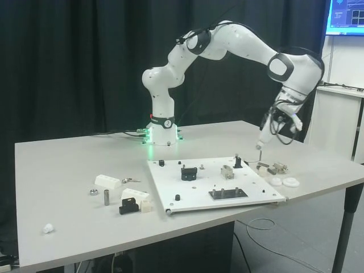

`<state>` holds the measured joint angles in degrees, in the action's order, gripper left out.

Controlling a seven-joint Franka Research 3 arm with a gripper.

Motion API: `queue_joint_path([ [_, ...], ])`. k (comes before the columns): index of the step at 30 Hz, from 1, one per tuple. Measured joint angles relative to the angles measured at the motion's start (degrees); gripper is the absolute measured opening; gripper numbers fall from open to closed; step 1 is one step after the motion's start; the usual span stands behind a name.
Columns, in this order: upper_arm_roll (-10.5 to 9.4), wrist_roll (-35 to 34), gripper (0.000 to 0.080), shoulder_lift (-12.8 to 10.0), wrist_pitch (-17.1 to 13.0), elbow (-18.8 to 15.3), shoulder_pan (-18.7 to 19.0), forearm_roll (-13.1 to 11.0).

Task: Remove square peg 2.

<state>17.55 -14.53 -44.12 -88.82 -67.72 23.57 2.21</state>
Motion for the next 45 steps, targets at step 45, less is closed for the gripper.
queue_joint_path([
  [45, -14.72, -9.45, 0.0800, 10.35, -6.64, -19.52, -21.54, 12.87],
])
